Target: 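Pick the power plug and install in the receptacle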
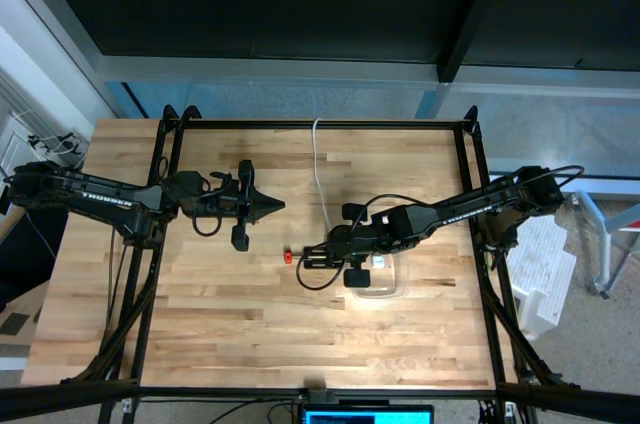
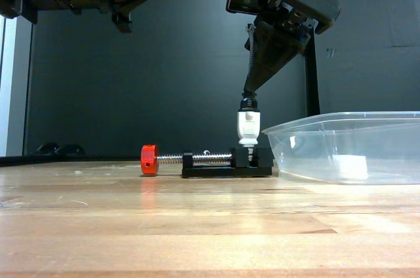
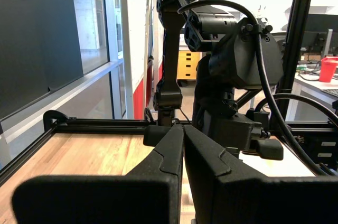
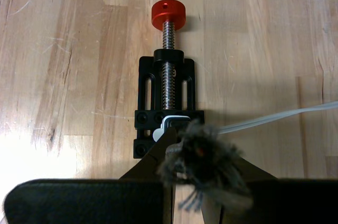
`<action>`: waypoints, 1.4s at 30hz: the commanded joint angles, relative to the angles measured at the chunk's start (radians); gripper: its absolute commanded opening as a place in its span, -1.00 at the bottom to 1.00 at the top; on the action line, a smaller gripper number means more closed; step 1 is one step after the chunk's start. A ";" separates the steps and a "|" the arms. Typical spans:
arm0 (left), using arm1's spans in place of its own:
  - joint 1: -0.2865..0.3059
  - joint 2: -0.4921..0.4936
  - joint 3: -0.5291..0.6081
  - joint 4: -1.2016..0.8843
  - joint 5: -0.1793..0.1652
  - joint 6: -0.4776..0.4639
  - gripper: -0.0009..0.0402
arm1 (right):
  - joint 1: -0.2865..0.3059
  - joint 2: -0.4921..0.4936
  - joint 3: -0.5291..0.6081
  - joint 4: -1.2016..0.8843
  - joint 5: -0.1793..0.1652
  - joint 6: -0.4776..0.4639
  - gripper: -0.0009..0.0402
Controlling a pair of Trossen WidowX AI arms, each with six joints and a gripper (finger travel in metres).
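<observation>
The white receptacle (image 2: 248, 127) stands upright in a small black clamp (image 2: 226, 163) with a red knob (image 2: 149, 160). The tiny black power plug (image 2: 248, 102) sits right on top of the receptacle, touching it. My right gripper (image 2: 250, 89) points straight down and is shut on the plug, and a grey braided cord runs up from the plug between the fingers. In the right wrist view the frayed cord (image 4: 198, 158) hides the plug, while the receptacle (image 4: 168, 124) and clamp (image 4: 168, 84) lie just beyond the right gripper (image 4: 173, 142). My left gripper (image 1: 274, 206) hangs shut, well left of the clamp.
A clear plastic tray (image 2: 348, 147) stands directly right of the clamp, close to the right arm. The long white cable (image 1: 322, 169) runs from the receptacle to the table's far edge. A black frame (image 1: 320, 125) borders the wooden table.
</observation>
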 commanded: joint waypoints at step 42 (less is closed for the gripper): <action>0.000 0.000 0.000 0.000 0.000 0.000 -0.96 | 0.000 -0.198 0.019 -0.089 -0.002 -0.031 -0.30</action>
